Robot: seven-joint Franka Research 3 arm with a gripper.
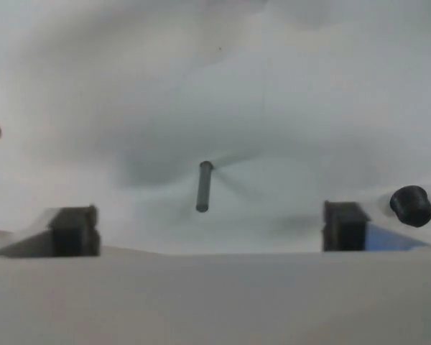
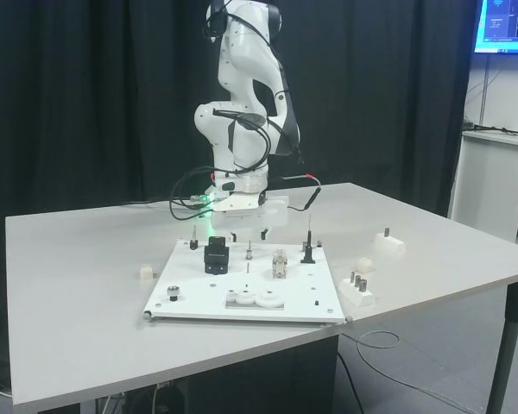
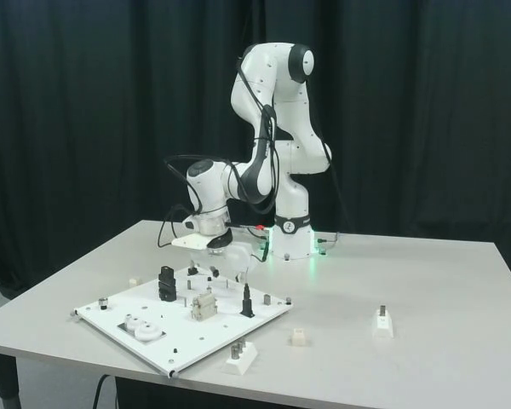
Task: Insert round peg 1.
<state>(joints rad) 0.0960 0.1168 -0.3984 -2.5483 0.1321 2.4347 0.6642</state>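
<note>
The jaws are spread wide and hold nothing. You can see the two black fingertips, one on each side. Right between them, a bit below, stands a thin grey round peg. It sticks up from the white board. The jaws do not touch it.

A little black knob sits just outside one fingertip.

From across the room, the white arm bends low over the back part of the board, which lies on the grey bench.

I think the job has only begun. The jaws are lined up over the peg. Grabbing it, lifting it and putting it into its hole are all left to do. I cannot tell which hole it goes in.
</note>
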